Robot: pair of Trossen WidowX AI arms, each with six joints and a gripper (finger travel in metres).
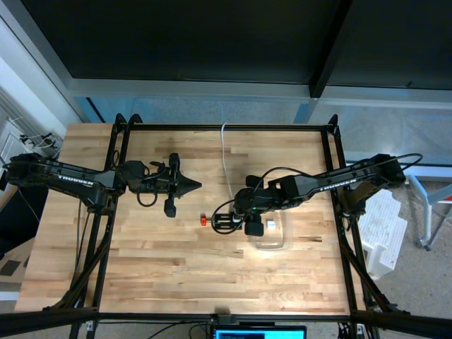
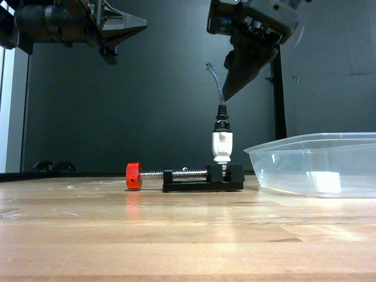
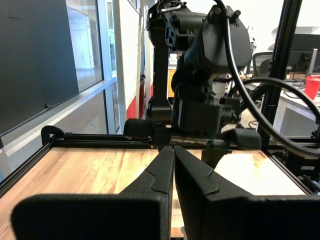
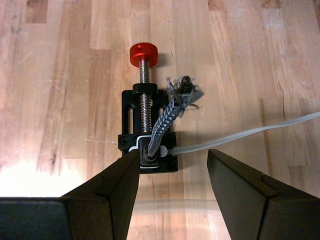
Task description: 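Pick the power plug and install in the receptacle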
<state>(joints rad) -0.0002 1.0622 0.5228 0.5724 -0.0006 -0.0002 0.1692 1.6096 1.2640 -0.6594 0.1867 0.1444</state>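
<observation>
Two hands are up off the tabletop [image 2: 176, 235]. Left hand [image 2: 136, 23] hangs parked far left, fingers pressed together, holding nothing. Right hand [image 4: 172, 155] hovers just above the vise [image 2: 200, 176], spread wide, empty. Plug [image 2: 221, 121] stands upright on top of the receptacle [image 2: 222, 147], which is clamped in the vise beside the tray [image 2: 329, 154]. It looks seated, tho how deep I can't tell. Plug's prob. light, hard, smooth plastic & tiny vs. the fingers. Its frayed braided tail [image 2: 215, 79] is floppy, no good to grab. Best hold: squeeze the rigid body's sides, low, w/ care not to tilt it.
</observation>
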